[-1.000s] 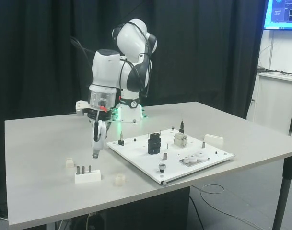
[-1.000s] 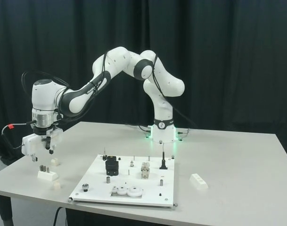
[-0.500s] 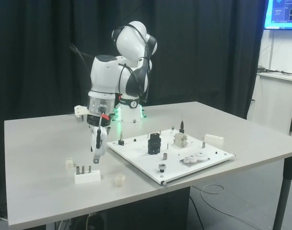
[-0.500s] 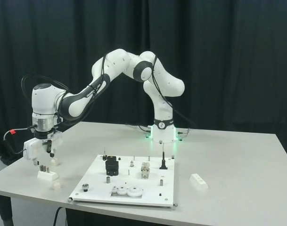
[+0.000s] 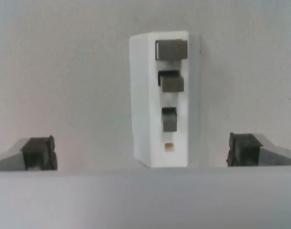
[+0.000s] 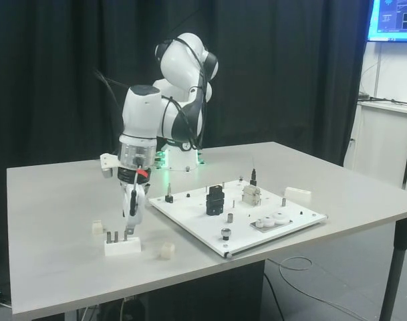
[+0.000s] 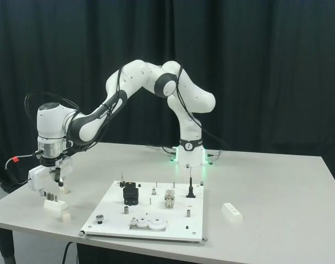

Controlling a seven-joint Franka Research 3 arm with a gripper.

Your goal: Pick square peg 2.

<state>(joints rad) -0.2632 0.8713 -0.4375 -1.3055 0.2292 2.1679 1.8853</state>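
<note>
Grey tabletop [image 6: 56, 200] carries a white block [image 5: 159, 100] with three square pegs standing in a row; the second peg [image 5: 171, 82] sits untouched in its slot. Pincer [image 5: 140, 152] hangs just above the block, spread wide and empty: lowering, closing and lifting are all left to do

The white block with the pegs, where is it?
In the first room view, the white block sits near the table's front edge, directly under the open gripper, beside the white board.
</note>
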